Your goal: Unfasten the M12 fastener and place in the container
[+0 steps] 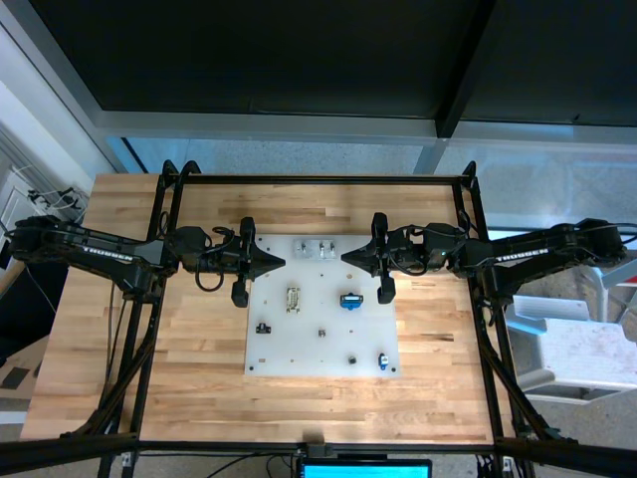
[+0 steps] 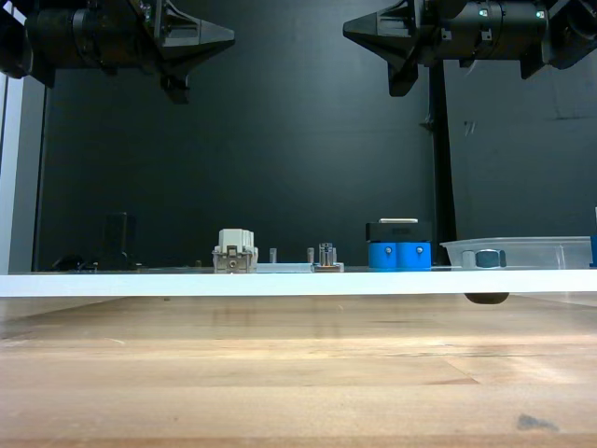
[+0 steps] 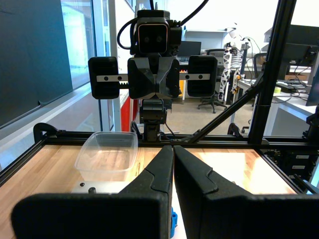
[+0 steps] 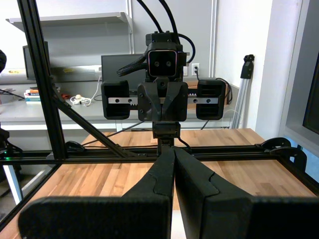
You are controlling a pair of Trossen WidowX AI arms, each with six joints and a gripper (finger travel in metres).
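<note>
The M12 fastener (image 1: 350,359) is a small nut on its stud near the white board's (image 1: 299,339) near right edge. In the low view the silver nut (image 2: 489,258) shows in front of the clear container (image 2: 550,250). The left wrist view shows the container (image 3: 107,152) with nothing in it. My left gripper (image 1: 277,262) hovers high over the board's far left part, shut on nothing (image 3: 173,148). Facing it over the far right part, my right gripper (image 1: 347,257) is also shut and holds nothing (image 4: 174,149). Both hang well above the board (image 2: 229,37) (image 2: 347,33).
On the board stand a grey connector block (image 2: 234,253), a blue-and-black part (image 2: 399,246), a small silver post (image 2: 326,258), a pair of silver parts (image 1: 314,247) at the far edge and a blue-and-white part (image 1: 383,360). A black frame (image 1: 318,180) rings the wooden table.
</note>
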